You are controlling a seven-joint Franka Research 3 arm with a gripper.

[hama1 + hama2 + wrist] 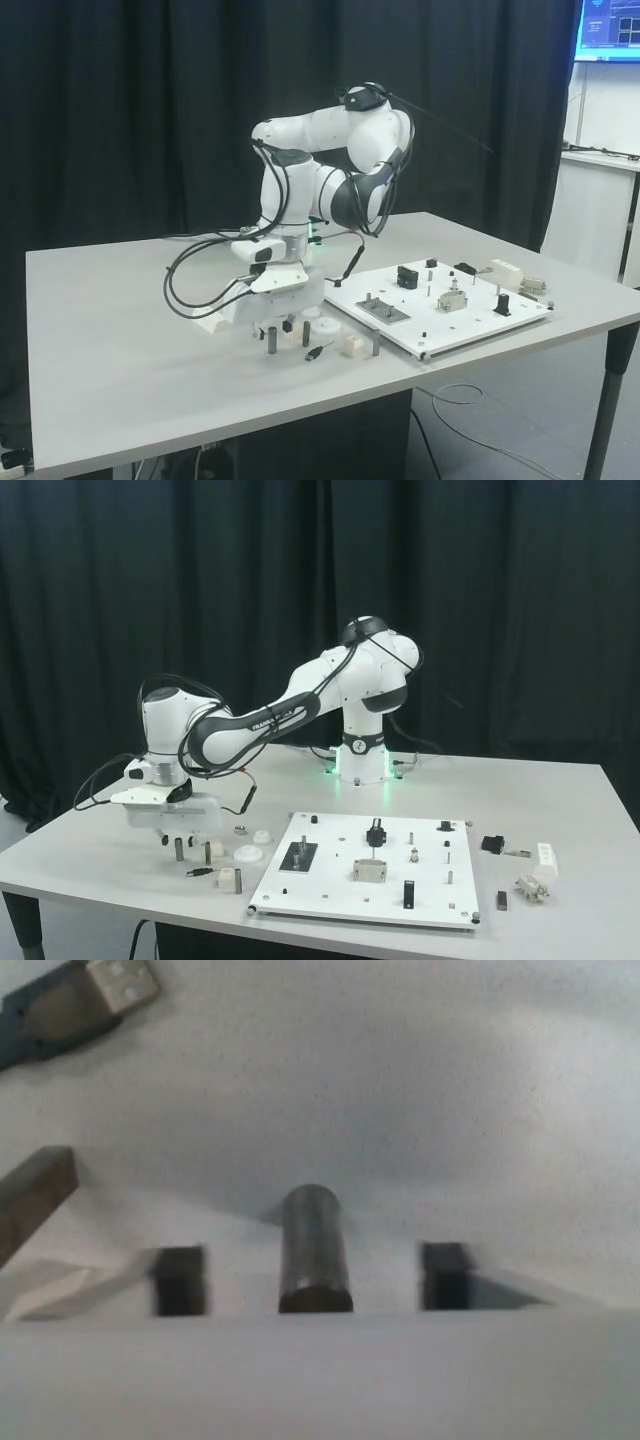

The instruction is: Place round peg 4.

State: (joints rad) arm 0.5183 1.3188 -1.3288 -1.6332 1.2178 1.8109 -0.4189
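Now tool [312,1280] fingers apart, straddling upright grey round peg [314,1248] on table [400,1080].

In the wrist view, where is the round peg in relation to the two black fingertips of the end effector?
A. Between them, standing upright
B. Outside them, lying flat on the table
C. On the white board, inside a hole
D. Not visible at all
A: the round peg stands upright midway between the two black fingertips, which sit apart from it on either side, over the grey table.
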